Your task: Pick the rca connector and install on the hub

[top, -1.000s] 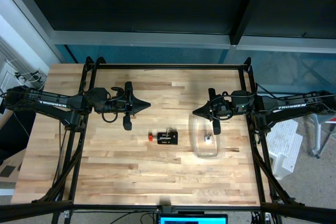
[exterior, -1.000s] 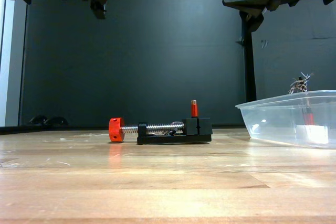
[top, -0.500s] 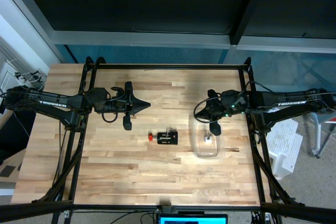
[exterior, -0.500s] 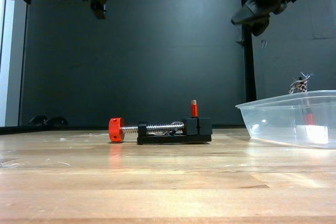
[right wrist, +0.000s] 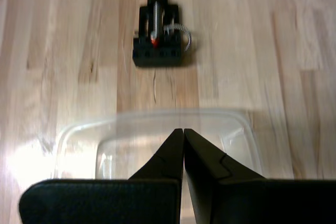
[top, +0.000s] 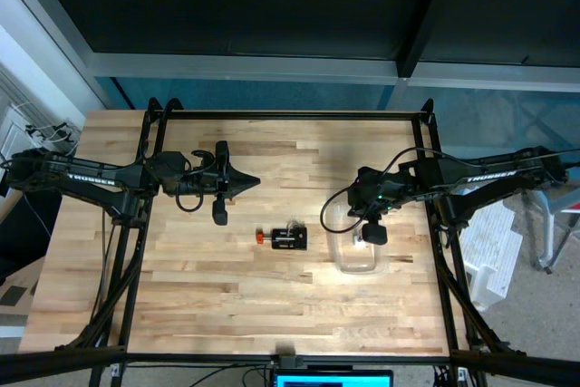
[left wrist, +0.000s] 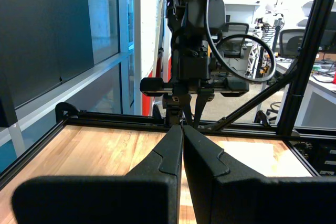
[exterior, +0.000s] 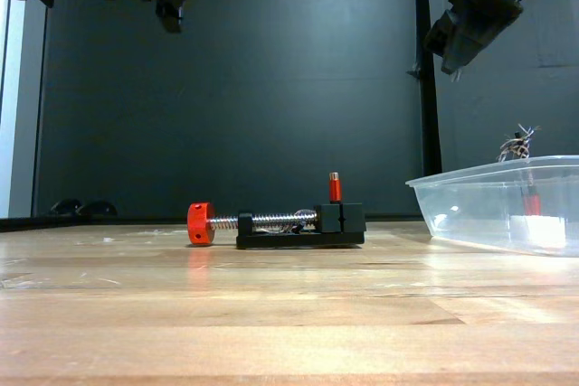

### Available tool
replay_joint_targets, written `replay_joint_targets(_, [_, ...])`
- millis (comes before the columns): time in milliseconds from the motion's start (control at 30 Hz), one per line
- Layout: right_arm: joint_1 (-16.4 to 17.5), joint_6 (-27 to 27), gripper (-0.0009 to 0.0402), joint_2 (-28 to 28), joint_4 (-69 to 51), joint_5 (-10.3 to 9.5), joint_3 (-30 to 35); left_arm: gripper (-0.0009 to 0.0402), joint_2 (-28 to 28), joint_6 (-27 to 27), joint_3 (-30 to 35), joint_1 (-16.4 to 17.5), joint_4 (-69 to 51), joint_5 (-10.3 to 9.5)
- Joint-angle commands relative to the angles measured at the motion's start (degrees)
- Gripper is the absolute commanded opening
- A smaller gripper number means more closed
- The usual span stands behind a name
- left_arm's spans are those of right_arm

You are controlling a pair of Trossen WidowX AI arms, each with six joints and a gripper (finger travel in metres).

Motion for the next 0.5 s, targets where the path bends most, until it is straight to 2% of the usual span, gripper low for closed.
replay_joint_targets(33, [0.39,0.07,0.0000,1.16,-2.80,-0.09,0.50,0.0000,0.00,0.00,0.00,0.00,0.00,0.00])
replay_joint_targets(233, [1.42,1.20,0.0012,1.18,-7.80,0.74,0.48,0.0000,0.00,0.00,0.00,0.00,0.00,0.00])
replay_joint_targets(400, [3.58,2.64,0.0034,1.27,-10.10,1.16,0.22,0.0000,0.00,0.00,0.00,0.02,0.02,0.00])
replay_joint_targets(500, [5.01,3.72,0.0047,1.27,-10.73,2.43,0.22,0.0000,0.00,0.00,0.00,0.00,0.02,0.00])
